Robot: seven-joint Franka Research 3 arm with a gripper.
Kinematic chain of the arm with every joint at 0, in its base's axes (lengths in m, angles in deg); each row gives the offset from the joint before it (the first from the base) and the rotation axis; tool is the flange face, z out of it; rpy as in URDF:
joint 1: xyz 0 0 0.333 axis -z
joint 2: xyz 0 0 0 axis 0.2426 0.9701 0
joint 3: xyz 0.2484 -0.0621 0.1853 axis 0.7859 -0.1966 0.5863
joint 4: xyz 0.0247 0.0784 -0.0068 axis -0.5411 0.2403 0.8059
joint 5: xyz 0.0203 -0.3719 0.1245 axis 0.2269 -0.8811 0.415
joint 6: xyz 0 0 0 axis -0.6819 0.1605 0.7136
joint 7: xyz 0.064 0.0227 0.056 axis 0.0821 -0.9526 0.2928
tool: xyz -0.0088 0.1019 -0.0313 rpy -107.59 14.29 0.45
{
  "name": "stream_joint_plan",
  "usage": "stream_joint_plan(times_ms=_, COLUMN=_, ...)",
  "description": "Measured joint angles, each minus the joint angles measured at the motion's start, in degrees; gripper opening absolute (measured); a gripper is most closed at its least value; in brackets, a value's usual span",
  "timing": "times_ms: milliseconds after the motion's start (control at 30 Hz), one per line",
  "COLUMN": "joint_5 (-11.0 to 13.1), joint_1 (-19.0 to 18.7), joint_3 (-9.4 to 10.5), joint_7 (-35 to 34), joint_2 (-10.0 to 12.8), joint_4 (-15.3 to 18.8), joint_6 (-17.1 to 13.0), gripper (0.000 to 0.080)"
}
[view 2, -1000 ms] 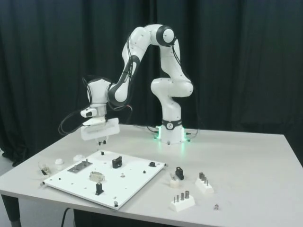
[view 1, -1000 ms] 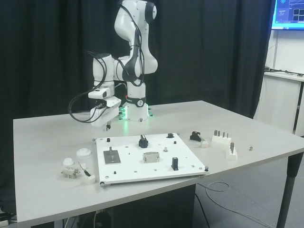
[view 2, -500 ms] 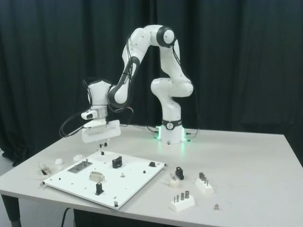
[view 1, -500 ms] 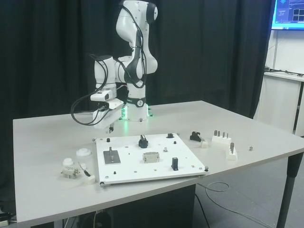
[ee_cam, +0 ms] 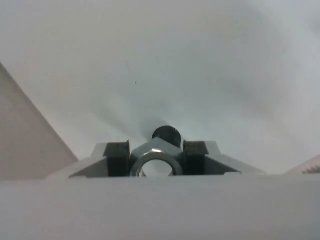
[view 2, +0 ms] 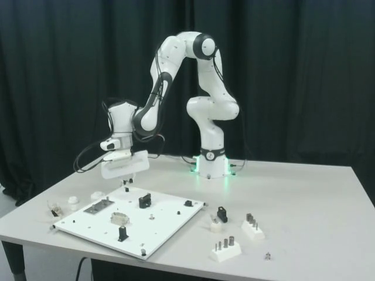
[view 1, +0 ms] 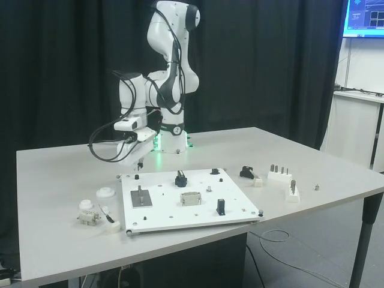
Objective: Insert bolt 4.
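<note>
Even overhead light fills both room views: the grey table (view 1: 60, 174) reads bright, the black curtain (view 1: 72, 60) swallows everything behind the arm. Green light (view 1: 157, 144) glows at the arm's base, beyond the gripper (view 1: 138, 163). A lit screen (view 1: 365, 15) shines far off to one side. Only faint shadows hug the parts on the white board (view 1: 162, 213). In the wrist view, the surface below is washed pale, a soft shadow pools just ahead of the fingertips (ee_cam: 117, 157), and glare glints on the bolt (ee_cam: 156, 162) pinched there.

Bolt (ee_cam: 156, 161) upright, hex head clamped between pincer (ee_cam: 156, 159) fingers.
</note>
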Motion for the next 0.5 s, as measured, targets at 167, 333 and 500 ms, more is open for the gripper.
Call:
stream_joint_plan(times_ms=167, joint_5=0.3, joint_1=0.0, joint_3=0.00, joint_7=0.0, joint_2=0.5, joint_4=0.0, joint_6=-0.1, gripper=0.0225)
stream_joint_plan(times_ms=333, joint_5=0.9, joint_1=0.0, joint_3=0.00, joint_7=0.2, joint_2=0.9, joint_4=0.0, joint_6=-0.1, gripper=0.0225)
stream_joint_plan(times_ms=500, joint_5=2.0, joint_1=0.0, joint_3=0.00, joint_7=1.1, joint_2=1.2, joint_4=0.0, joint_6=-0.4, gripper=0.0225)
